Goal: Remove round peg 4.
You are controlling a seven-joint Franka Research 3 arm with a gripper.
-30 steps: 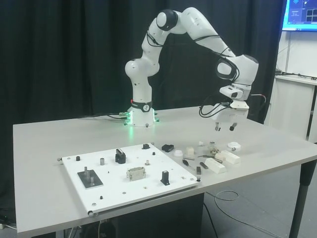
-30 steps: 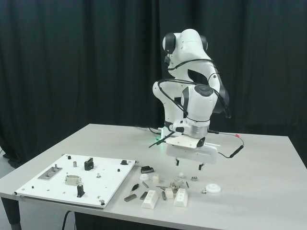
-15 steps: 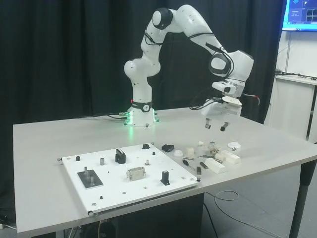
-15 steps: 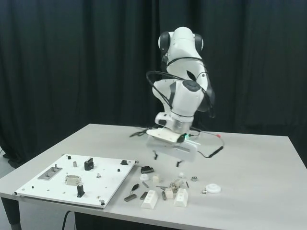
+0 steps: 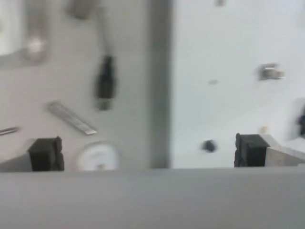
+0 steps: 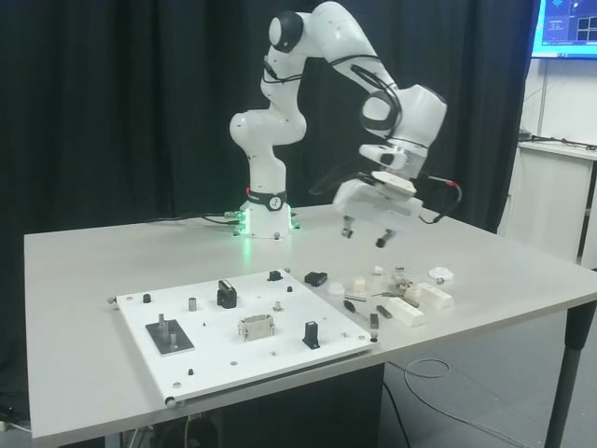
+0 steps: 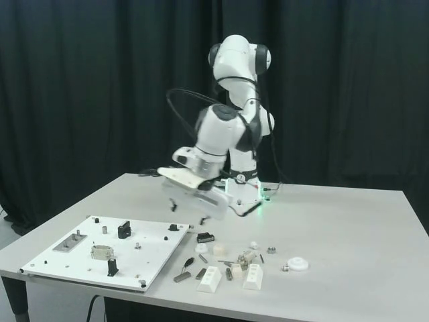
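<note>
The arm [image 6: 373, 84] arches out from its base, wrist bent down — gripper [image 6: 363, 231] spread wide and empty, hanging high above the board's [image 6: 238, 322] near edge. Which peg on the board is peg 4, I cannot tell.

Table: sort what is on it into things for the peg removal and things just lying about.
For the job:
- white board carrying the pegs and fixtures
- pincer, open, empty, in the air near the board's edge

Which peg is number 4 cannot be told.

Lying about:
- loose small parts beside the board
- white blocks
</note>
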